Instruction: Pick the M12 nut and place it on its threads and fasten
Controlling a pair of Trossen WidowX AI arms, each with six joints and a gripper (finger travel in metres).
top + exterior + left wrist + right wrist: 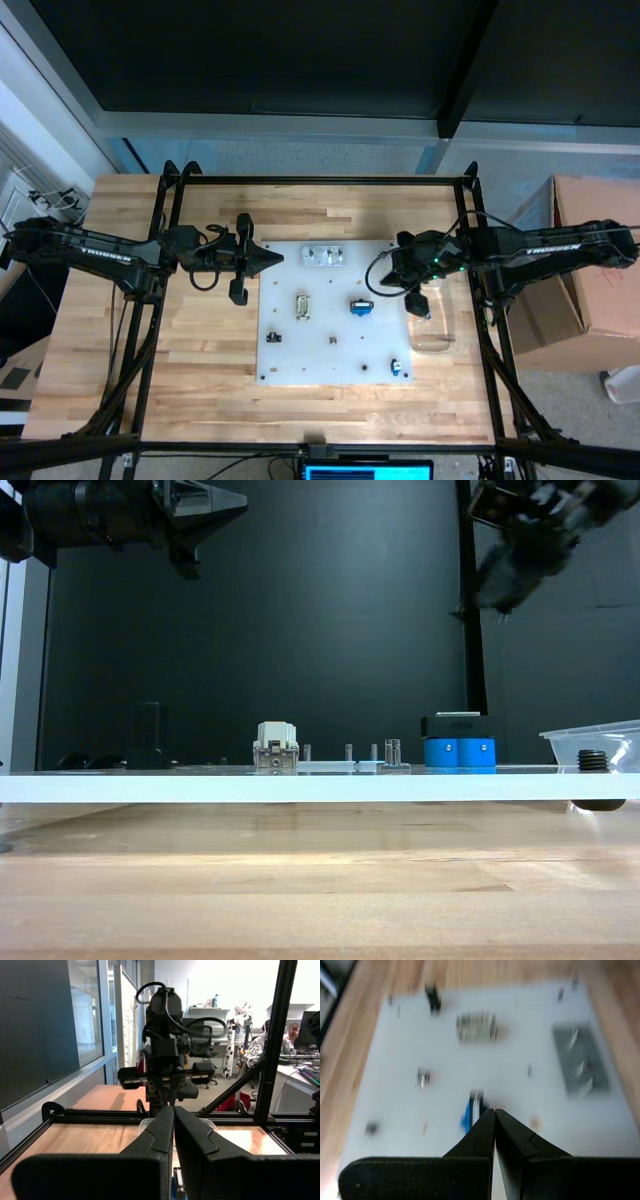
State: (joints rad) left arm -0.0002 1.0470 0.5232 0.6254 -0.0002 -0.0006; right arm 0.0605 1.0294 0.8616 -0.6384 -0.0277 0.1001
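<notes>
- M12 nut: I cannot tell from any view where it lies.
- Only the low view shows the black stud (593, 761), its ribs bare, in front of the clear tray (600, 734).
- The high view places the tray (433, 347) at the right edge of the white board (300, 360).
- The right gripper (418, 302) hangs high near the tray's far end. Its wrist view shows the jaws together.
- The left gripper (278, 258) hangs high by the board's far left corner, jaws together in its wrist view.

Robotics lab: black-framed wooden table (150, 320), white task board (300, 362), office chair (204, 1066), cluttered desk (300, 1067), glass partition (82, 1015).
</notes>
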